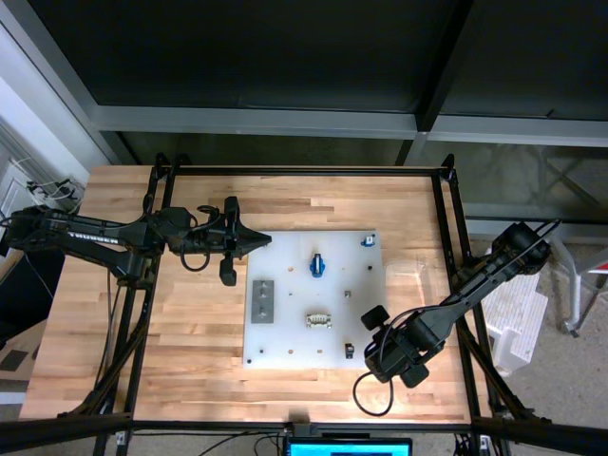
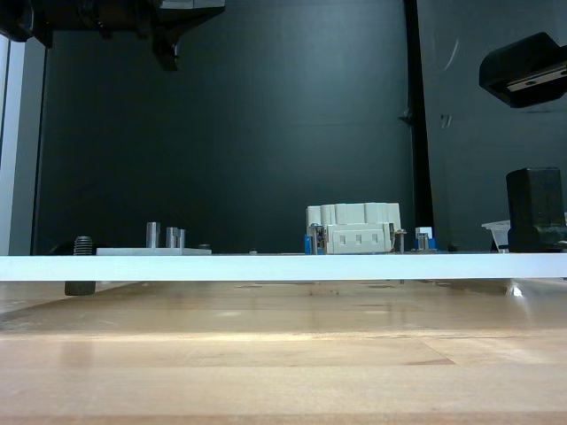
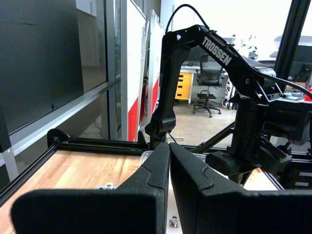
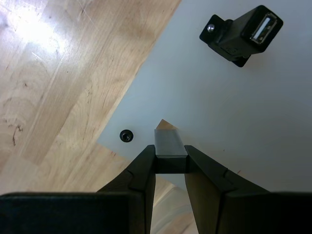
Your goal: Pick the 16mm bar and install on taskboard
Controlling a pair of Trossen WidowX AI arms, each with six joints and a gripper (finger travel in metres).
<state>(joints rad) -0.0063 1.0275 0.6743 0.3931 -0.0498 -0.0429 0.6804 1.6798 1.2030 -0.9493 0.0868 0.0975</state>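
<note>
While the left gripper [image 3: 168, 152] hangs high beside the board's [image 1: 285, 347] far-left edge, its two fingers pressed together on nothing, all the action is on the other side. Look at the right wrist view: the right gripper [image 4: 170, 160] has the bar [image 4: 170, 148] pinched squarely between its fingertips, a short dark piece with a square end poking out past the pads. That's the pick done, I'd say, with the part firmly in hand!

Where is it now? The bar sits over the board's near-right corner, with wood showing to one side and white plate to the other. A black USB socket [image 4: 241, 33] lies well apart from it on the plate, and a small screw hole [image 4: 126, 135] is near the corner. Whether the bar's end touches the board, I can't tell. It is clear of any seat.

So what's left? The whole install, by my reckoning. From the high view, the grey block [image 1: 261, 302] at the board's left side looks the likeliest home, though I can't be sure of that. If so, there is a long carry ahead, past the beige connector [image 1: 319, 321] and the blue part [image 1: 316, 266], then lining up and pressing down.
</note>
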